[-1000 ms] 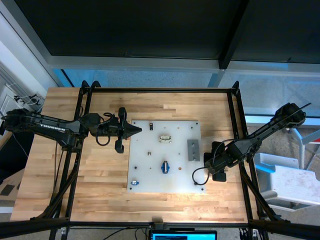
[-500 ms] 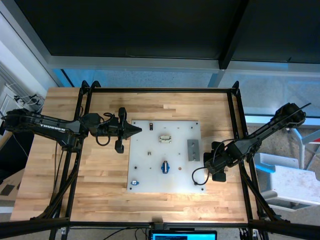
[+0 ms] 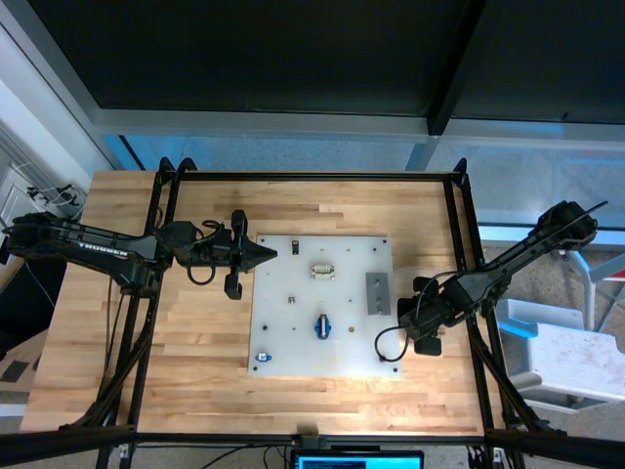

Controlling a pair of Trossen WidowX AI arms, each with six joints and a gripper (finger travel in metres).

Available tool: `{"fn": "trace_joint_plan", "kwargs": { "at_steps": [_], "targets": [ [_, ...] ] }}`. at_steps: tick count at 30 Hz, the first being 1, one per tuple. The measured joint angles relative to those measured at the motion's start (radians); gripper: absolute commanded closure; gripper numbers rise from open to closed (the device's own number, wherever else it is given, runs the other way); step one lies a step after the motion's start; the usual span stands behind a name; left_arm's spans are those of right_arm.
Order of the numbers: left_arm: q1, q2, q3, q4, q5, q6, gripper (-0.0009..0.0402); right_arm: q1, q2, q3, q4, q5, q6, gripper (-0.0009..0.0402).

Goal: Pick the 16mm cylinder and place it in the taskboard

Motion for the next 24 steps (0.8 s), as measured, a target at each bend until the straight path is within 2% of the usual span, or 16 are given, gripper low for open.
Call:
{"fn": "trace_joint_plan", "kwargs": {
  "at_steps": [24],
  "targets": [
    [0.0, 0.0, 0.0, 0.0, 0.0, 0.0, 0.0393, 0.0, 0.0, 0.0, 0.002, -0.001, -0.001, 0.0338]
  ]
}}
